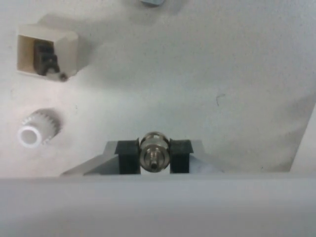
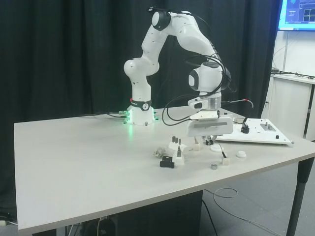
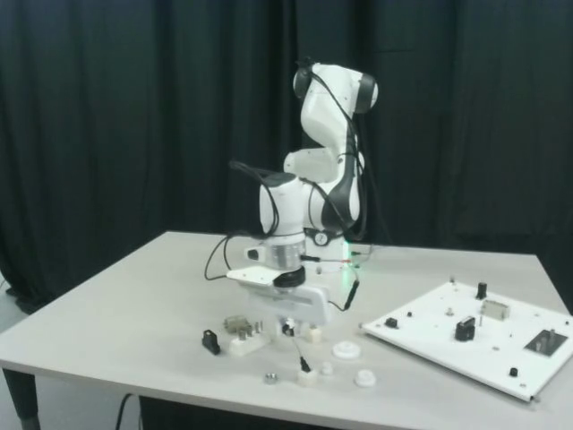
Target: Insert BNC.
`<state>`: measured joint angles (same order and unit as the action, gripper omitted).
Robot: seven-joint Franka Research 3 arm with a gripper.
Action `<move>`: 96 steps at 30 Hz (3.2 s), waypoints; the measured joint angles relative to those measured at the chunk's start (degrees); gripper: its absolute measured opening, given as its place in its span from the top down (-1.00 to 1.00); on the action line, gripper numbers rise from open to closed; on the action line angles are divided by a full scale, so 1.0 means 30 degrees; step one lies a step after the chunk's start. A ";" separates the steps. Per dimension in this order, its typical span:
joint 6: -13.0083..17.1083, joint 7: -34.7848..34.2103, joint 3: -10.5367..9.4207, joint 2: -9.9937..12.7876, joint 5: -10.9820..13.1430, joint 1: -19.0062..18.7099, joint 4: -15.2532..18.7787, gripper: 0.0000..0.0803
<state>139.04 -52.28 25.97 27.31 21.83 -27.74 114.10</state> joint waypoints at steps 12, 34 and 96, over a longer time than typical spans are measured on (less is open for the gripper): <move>0.0004 0.0000 -0.0005 -0.0001 -0.0351 -0.0184 -0.0078 0.69; -0.1575 -0.0785 -0.0017 -0.1019 -0.0799 -0.1814 -0.0039 0.69; -0.5540 -1.2901 -0.0032 -0.3771 -0.3761 -1.0752 0.0969 0.69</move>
<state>122.42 -90.99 25.87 15.99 10.55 -60.00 117.01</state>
